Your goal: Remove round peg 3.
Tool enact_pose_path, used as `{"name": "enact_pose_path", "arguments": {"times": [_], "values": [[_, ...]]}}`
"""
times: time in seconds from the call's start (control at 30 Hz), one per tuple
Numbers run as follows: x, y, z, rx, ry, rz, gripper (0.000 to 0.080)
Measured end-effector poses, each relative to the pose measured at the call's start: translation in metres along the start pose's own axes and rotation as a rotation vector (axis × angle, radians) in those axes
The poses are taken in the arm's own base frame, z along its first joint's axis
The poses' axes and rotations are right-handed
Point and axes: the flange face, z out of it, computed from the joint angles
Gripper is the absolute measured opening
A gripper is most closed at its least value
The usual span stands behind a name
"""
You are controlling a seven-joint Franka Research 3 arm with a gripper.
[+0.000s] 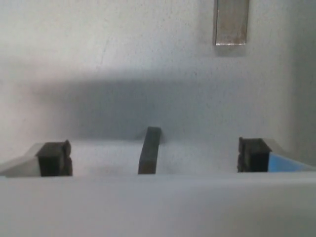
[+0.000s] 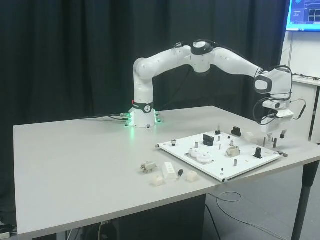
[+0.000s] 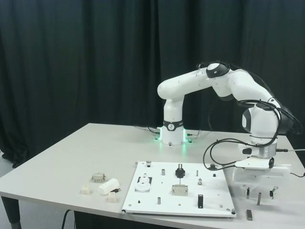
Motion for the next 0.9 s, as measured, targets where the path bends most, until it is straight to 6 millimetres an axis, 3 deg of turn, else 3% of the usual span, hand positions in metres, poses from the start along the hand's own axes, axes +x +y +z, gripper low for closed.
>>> {"name": "enact_pose_path", "arguments": {"times": [0.13,0.17,0.9], "values": [[0.001,0.0,-0.006,0.002,-0.003,0.001,0.0736],[0.001,0.0,-0.007,0.003,-0.003,0.001,0.0784],[0.004,0.0,-0.015,-0.01,0.015,-0.057,0.08]]}}
